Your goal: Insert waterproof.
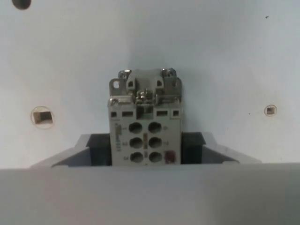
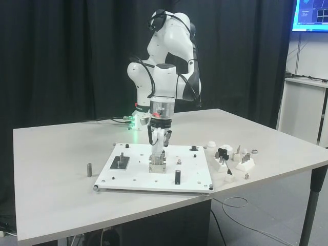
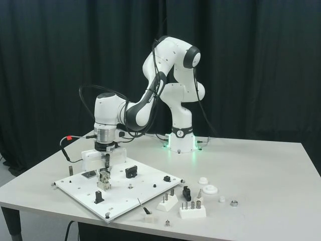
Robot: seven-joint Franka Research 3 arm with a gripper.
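Observation:
The waterproof connector (image 1: 145,126) is a grey block with several round sockets in its face and a metal clamp with a screw on its far end. It stands on the white board (image 1: 211,70), near the board's middle (image 2: 157,166) (image 3: 104,182). My gripper (image 1: 145,150) comes straight down over it (image 2: 157,152) (image 3: 105,168). Its black fingers (image 1: 99,150) press against both sides of the block, so it is shut on the connector. The connector's base is hidden behind the gripper body.
On the white board (image 2: 133,177) there are also a black plate (image 2: 120,163), an upright black block (image 2: 177,177) and a small black part (image 2: 193,148). White holders with pegs (image 2: 241,160) lie beside the board. A short grey post (image 2: 89,169) stands on the table.

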